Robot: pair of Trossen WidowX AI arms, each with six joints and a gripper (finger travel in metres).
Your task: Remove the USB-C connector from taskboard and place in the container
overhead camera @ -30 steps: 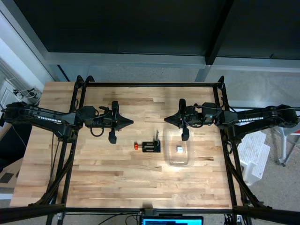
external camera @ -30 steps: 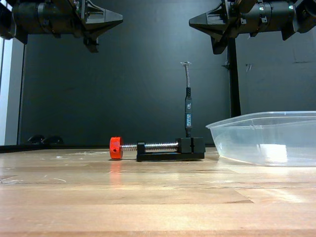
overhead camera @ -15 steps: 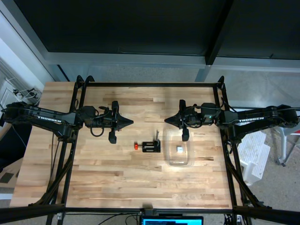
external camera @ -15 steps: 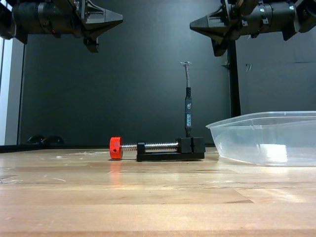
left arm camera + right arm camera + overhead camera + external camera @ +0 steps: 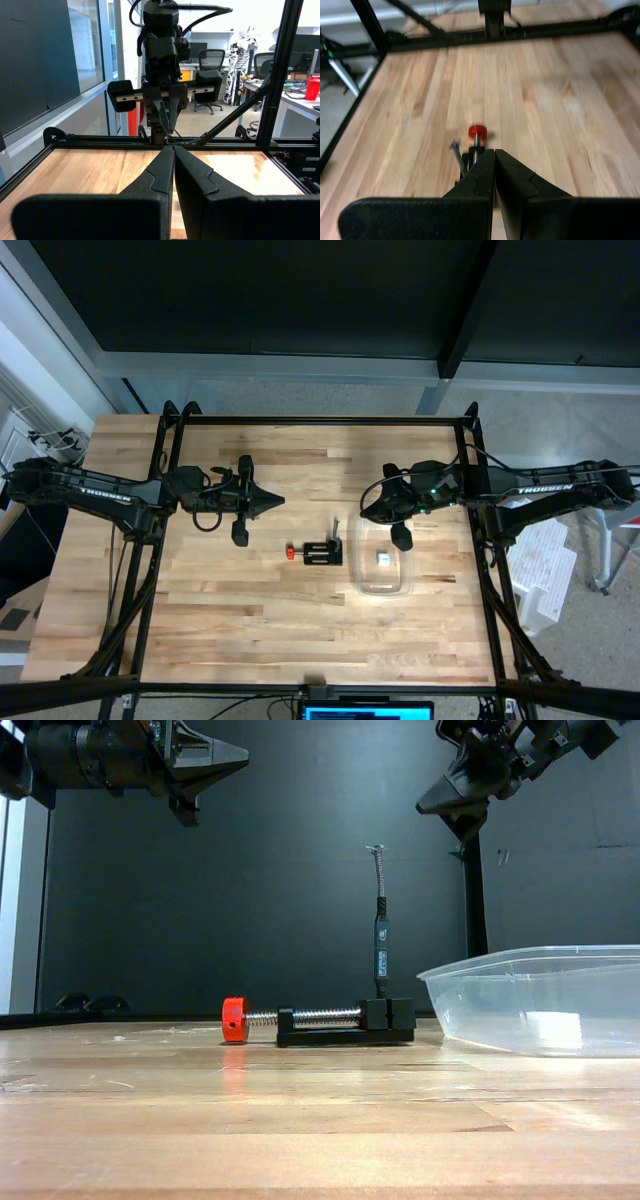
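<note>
Reaching is judged in hand: the black right gripper (image 5: pixel 365 515), closed, is aimed at the thin dark USB-C connector (image 5: pixel 381 945) upright in the black red-knobbed taskboard (image 5: pixel 345 1020) at the wooden bench's (image 5: pixel 250 640) middle; opening is needed next. The black left gripper (image 5: pixel 280 502), closed, is parked near the left edge.

A robotics lab within an open office: a wooden table (image 5: pixel 250 620) fenced by a black metal frame (image 5: pixel 320 421) carries two robot arms (image 5: pixel 90 485), left claw (image 5: pixel 277 501) and right claw (image 5: pixel 365 513) above it, with desks (image 5: pixel 300 102) and office chairs (image 5: pixel 208 87) beyond.
</note>
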